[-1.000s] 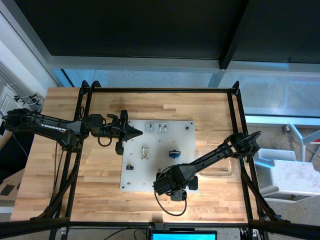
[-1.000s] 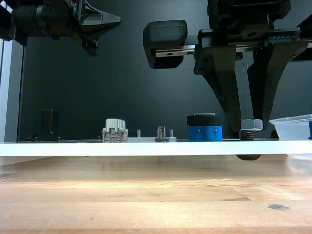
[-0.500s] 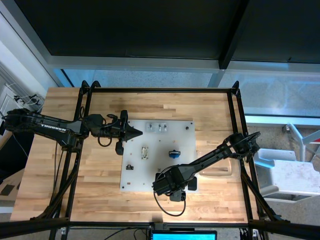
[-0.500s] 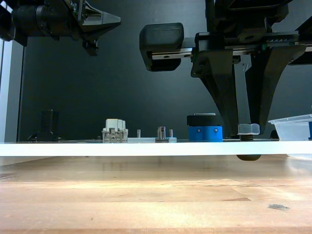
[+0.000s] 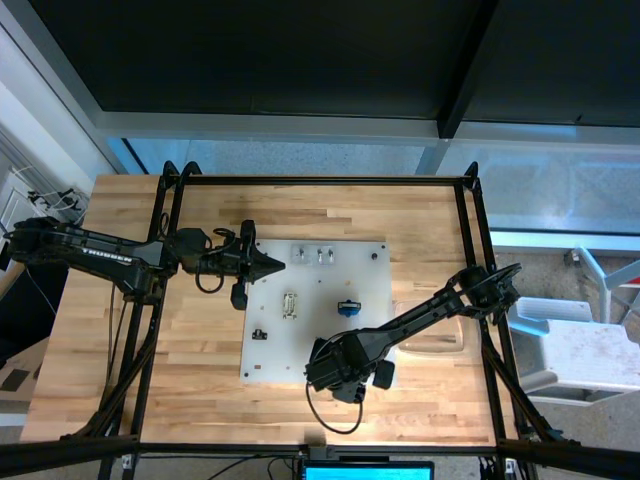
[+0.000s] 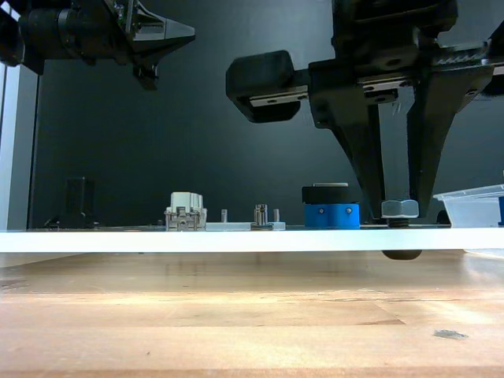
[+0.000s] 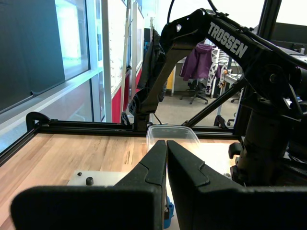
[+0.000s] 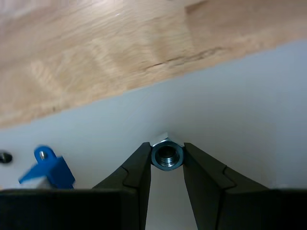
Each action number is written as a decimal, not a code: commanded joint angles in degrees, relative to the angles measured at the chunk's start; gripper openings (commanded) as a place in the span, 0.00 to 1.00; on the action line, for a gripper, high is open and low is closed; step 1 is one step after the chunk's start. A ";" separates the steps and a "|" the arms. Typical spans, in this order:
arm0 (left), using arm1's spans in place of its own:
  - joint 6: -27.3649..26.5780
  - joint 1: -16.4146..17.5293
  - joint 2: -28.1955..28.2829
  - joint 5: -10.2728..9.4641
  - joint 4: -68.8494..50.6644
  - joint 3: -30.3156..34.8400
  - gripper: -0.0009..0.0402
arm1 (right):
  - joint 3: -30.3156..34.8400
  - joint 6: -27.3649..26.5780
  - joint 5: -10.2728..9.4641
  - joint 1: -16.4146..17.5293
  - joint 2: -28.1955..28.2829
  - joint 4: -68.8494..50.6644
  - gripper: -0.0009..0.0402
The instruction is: Pick the M12 fastener and fasten on the M12 threads
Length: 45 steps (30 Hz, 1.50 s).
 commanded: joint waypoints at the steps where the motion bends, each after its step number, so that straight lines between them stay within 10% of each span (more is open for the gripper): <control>1: 0.00 0.02 0.02 0.00 0.02 0.00 0.02 | -0.07 8.46 0.07 -0.04 0.13 0.20 0.06; 14: 0.00 0.02 0.02 0.00 0.00 0.00 0.02 | -0.07 48.78 0.02 -0.04 0.09 0.24 0.06; 31: 0.00 0.02 0.02 0.00 0.00 0.00 0.02 | -0.07 114.42 0.02 -0.04 0.04 0.28 0.06; 45: 0.00 0.02 0.02 0.00 0.00 0.00 0.02 | -0.07 154.11 0.07 -0.07 0.04 0.39 0.06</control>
